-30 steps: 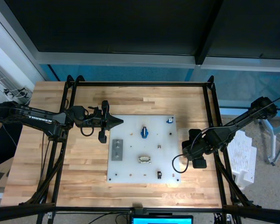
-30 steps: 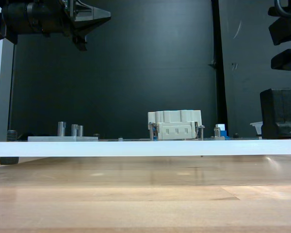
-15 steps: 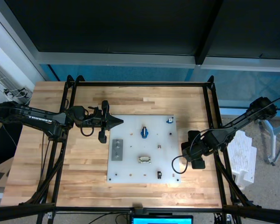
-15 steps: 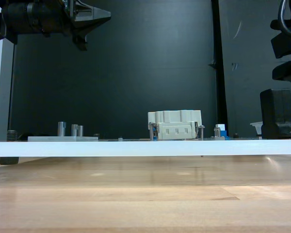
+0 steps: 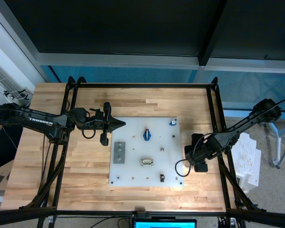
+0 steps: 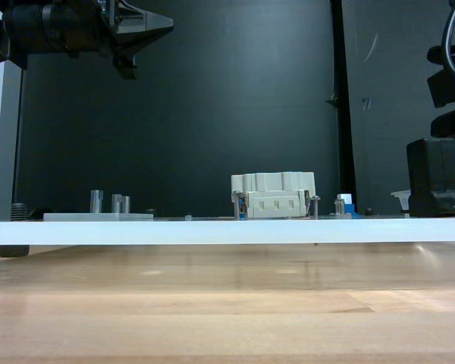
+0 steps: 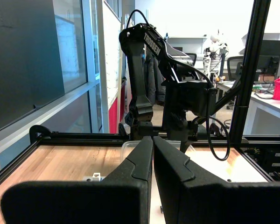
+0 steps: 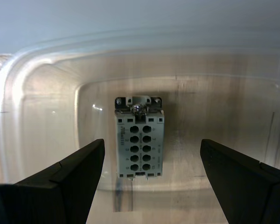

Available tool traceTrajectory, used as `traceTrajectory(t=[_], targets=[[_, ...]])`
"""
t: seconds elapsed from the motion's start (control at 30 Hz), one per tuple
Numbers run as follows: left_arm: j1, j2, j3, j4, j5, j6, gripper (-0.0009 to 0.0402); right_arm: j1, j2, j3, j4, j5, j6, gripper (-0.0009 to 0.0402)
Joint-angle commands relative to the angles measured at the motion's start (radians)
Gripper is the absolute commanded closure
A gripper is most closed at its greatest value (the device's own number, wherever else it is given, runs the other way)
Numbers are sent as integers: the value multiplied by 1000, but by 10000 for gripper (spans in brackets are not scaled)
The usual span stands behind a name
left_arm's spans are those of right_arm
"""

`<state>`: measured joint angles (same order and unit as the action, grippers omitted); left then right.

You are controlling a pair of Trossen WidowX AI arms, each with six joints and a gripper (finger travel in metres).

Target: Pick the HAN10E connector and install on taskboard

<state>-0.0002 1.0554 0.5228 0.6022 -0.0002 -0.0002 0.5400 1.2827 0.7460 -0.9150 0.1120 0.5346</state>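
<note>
- HAN10E connector (image 8: 139, 137): a small beige-grey rectangular block that is lying flat on the floor of a clear plastic tray (image 8: 42, 93). It is showing its face to the right wrist camera.
  - The face has ten round sockets in two columns of five, with tiny markings alongside.
  - A silvery bracket with a screw is capping one short end, and small metal tabs are showing at the other.
- Right gripper (image 8: 152, 142): it is hovering over the tray with its jaws spread wide. One dark finger (image 8: 60, 179) is standing on each side of the connector, and both are clear of it. In the high view this gripper is hanging just off the taskboard's right edge.
- Taskboard (image 5: 133, 176): a white square plate that is lying on the wooden table (image 5: 52, 180). It is carrying:
  - a grey metal block (image 5: 119, 152);
  - a blue part (image 5: 147, 134);
  - a second beige connector block (image 5: 147, 162), which is sitting upright near the board's middle.
- Left gripper (image 5: 119, 123): it is hanging high above the board's far left corner and pointing inward. Its jaws are pressed together and gripping nothing.
</note>
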Motion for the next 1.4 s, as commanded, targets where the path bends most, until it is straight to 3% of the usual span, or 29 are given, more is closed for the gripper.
traceTrajectory(t=[0.03,0.9,1.07,1.4], targets=[[0,0,0,0,0,0,392,5,21,-3,16,-2,0,106],[0,0,0,0,0,0,392,12,23,-103,152,-7,-8,111],[0,0,0,0,0,0,392,12,23,-102,151,-10,-8,147],[0,0,0,0,0,0,392,12,23,-101,151,-31,-8,256]])
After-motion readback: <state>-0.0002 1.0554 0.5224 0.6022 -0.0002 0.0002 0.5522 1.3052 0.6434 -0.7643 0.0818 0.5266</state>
